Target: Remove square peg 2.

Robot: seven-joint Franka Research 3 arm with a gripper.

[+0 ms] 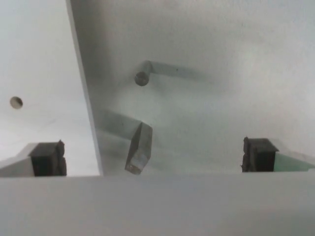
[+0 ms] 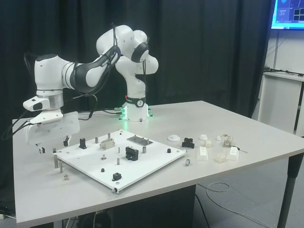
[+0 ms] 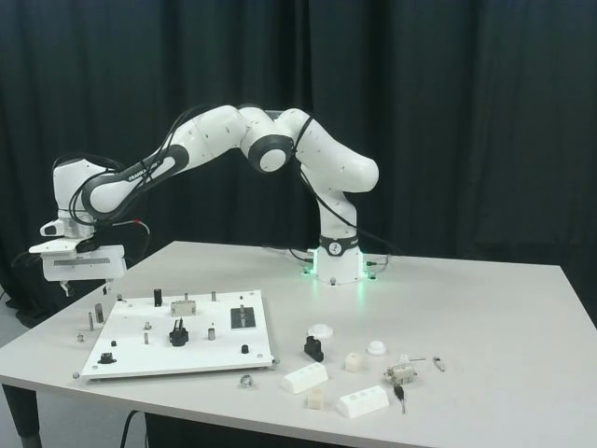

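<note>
The first room view stands off a front corner of the desk (image 2: 266, 137), slightly above it, looking across at the arm's base (image 2: 134, 110) by the far edge. The second room view faces that base (image 3: 340, 263) squarely from farther back, taking in the whole desk (image 3: 485, 308). Both share the arm and the white board (image 2: 156, 159) (image 3: 201, 350). The wrist view looks down from close above the board's edge (image 1: 83, 83), between the tool's (image 1: 152, 158) fingertips (image 1: 47, 158).
</note>
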